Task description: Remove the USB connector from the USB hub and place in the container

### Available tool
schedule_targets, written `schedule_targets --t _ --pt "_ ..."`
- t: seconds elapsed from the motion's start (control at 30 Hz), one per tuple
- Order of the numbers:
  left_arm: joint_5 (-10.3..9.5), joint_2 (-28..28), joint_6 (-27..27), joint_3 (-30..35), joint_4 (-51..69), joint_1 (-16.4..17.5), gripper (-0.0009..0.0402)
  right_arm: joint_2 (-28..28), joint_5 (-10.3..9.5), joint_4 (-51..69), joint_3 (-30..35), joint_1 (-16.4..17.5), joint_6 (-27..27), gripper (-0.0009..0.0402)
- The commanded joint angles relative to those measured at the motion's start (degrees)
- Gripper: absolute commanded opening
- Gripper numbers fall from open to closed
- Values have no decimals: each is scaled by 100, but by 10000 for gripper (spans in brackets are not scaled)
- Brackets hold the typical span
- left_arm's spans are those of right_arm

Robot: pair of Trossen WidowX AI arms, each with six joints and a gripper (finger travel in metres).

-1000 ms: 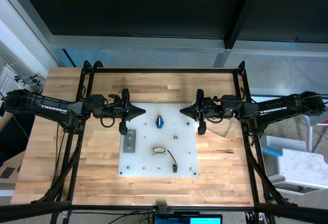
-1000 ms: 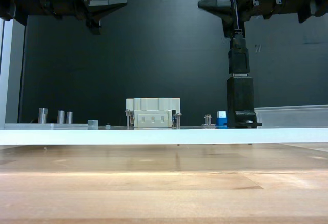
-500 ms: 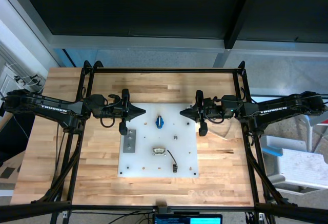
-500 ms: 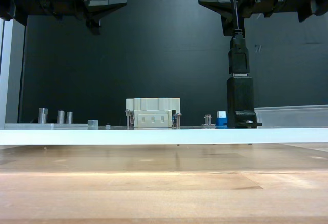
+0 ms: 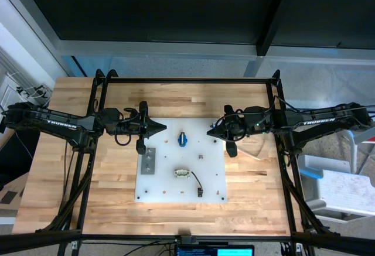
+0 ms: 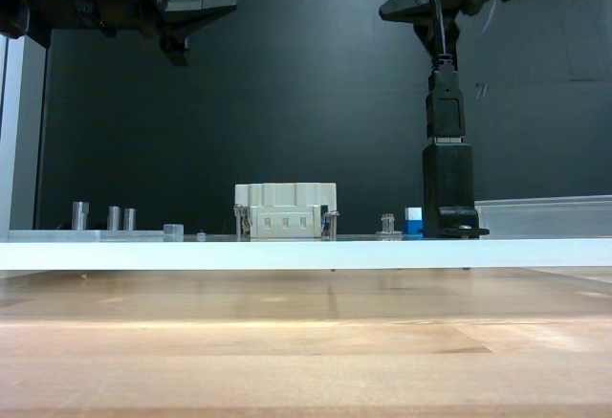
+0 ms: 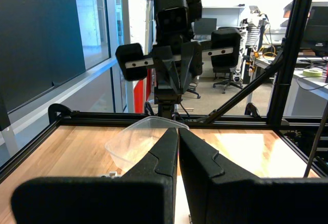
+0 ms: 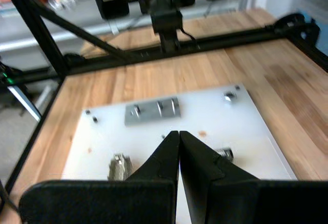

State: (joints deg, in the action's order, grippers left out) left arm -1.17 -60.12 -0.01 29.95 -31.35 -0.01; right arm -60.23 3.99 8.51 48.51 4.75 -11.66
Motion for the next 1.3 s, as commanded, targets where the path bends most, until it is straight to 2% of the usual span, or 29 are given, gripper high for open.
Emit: schedule_targets --t 0.03,0.23,0.53,0.8,1.17,1.3 --pt "2 0 -2 0 0 0 1 -11 278 664 310 227 -114 0" --pt "2 0 -2 0 -2 2 1 -118 304 1803 789 629 -319 0" --pt "2 0 -2 0 -2 0 1 -608 415 3292 1460 1126 -772 0" --pt "0 2 -2 0 0 0 1 -1163 568 3891 2039 1554 -1268 0" --pt "2 2 -2 0 -2 0 1 -2037 560 4701 3003 2022 -1604 0" --pt "2 0 -2 0 -2 2 1 -2286 612 4839 3174 2181 -1720 0"
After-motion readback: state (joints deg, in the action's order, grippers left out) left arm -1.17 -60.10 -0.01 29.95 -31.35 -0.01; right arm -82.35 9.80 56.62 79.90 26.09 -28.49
